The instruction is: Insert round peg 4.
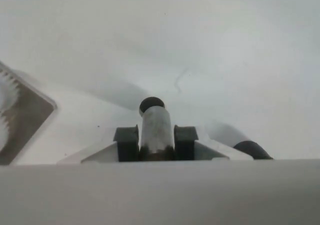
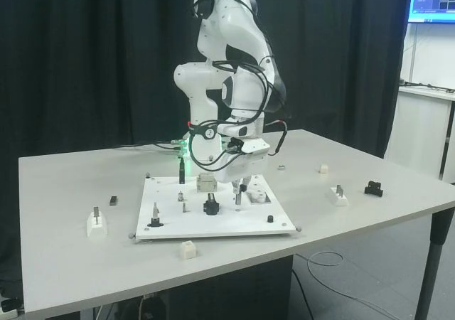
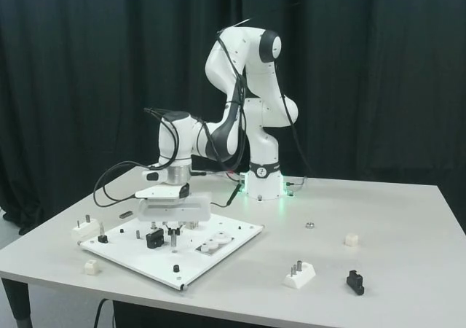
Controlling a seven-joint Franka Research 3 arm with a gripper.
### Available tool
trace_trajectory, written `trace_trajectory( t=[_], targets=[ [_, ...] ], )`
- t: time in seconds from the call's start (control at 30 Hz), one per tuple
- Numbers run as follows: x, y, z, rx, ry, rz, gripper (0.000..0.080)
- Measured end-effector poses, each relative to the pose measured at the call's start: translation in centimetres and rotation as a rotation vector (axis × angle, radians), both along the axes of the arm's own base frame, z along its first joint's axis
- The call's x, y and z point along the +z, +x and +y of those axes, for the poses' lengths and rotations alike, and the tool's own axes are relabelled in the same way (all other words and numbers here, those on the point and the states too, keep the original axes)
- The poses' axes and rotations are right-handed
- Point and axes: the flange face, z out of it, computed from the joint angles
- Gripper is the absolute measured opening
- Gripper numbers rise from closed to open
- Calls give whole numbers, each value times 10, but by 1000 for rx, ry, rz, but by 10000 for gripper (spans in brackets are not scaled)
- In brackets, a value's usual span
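Between the two black fingers, at lower centre of the wrist view, sits the round peg, clamped on both sides. Gripper is therefore grasping the peg, not released. Peg's long axis runs along the fingers, pointing away from the wrist and down toward the white board; a dark round spot shows just past its free end (target hole or the peg's tip: cannot say which).

Room views: arm folded low over the board, gripper just above the board's middle, centre of frame, with the peg upright.

Judgement: peg is in hand and close over the board, so what remains is a straight push along the peg's own axis. Any tilt or sideways offset would likely jam it at the hole's rim.
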Motion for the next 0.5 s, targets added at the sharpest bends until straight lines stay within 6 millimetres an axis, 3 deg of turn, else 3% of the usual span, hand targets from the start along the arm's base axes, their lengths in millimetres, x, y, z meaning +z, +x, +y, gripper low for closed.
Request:
trace_trajectory(
  t=[0.5],
  targets=[
    [-10, -1, -5, -24, 25, 2, 146]
  ],
)
